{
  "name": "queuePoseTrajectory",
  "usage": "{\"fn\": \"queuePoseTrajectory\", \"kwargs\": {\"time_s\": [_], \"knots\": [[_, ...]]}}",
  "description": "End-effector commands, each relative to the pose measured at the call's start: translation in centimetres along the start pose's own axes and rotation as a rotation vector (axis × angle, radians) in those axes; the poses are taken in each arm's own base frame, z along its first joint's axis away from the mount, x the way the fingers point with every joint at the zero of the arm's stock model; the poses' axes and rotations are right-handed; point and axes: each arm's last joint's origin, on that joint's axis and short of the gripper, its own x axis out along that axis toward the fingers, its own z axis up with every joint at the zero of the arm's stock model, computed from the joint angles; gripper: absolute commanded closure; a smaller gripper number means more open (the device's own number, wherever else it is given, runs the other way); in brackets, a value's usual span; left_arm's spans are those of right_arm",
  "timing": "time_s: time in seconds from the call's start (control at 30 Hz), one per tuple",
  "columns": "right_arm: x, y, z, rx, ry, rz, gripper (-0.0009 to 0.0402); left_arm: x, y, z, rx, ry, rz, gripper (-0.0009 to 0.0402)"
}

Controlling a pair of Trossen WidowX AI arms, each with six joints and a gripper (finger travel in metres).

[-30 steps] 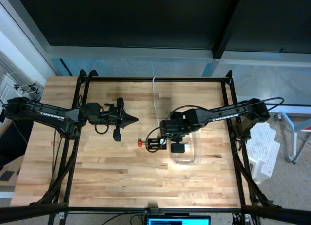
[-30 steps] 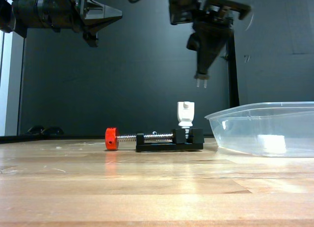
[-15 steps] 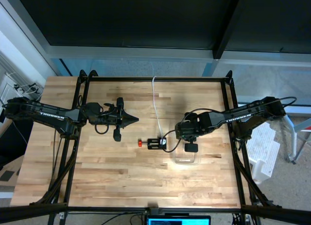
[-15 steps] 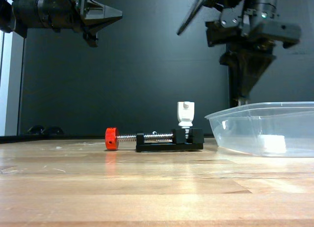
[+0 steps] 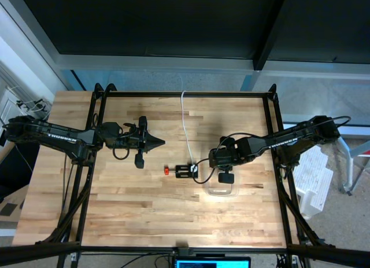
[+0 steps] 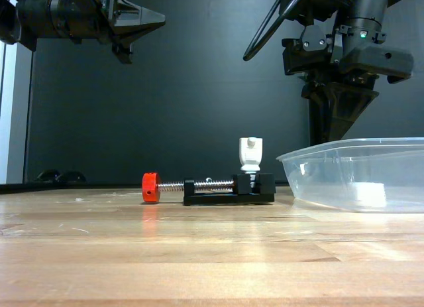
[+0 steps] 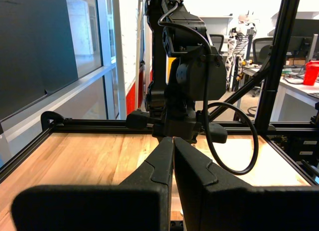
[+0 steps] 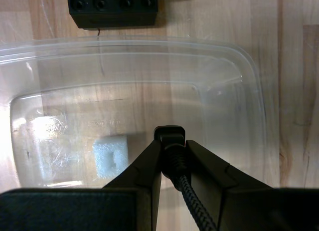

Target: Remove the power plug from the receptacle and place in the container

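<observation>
I have the right pincer [image 8: 169, 147] clenched on the power plug [image 8: 169, 134], its braided cord running back between the fingers. The plug points down into the container [image 8: 249, 86], near a small white cube [image 8: 110, 155] on the tray floor. In the low view the pincer's tip dips behind the container's rim; whether the plug touches bottom I cannot tell. The receptacle [image 6: 250, 152] stands upright in its clamp block [image 6: 228, 190], just beside the container. The left pincer [image 7: 173, 143] hangs high over the worktop [image 5: 144, 216] — fingers pressed together, well apart from the tray.
</observation>
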Motion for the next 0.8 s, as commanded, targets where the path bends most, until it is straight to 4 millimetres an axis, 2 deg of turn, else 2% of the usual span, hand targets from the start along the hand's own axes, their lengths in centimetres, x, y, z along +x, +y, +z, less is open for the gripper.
{"fn": "queuePoseTrajectory", "kwargs": {"time_s": [0.03, 0.47, 0.63, 0.8], "knots": [[0.1, 0.1, 0.0, -0.003, 0.004, 0.001, 0.0314, 0.0, 0.0, 0.0, 0.0, 0.0, 0.0, 0.0393], [-0.3, 0.1, 0.0, 0.013, -0.009, 0.004, 0.0184, 0.0, 0.0, 0.0, 0.0, 0.0, 0.0, 0.0393], [-0.7, 0.0, -0.1, 0.015, -0.024, 0.008, 0.0164, 0.0, 0.0, 0.0, 0.0, 0.0, 0.0, 0.0393], [-1.0, -0.1, -0.2, 0.016, -0.029, 0.01, 0.017, 0.0, 0.0, 0.0, 0.0, 0.0, 0.001, 0.0393]]}}
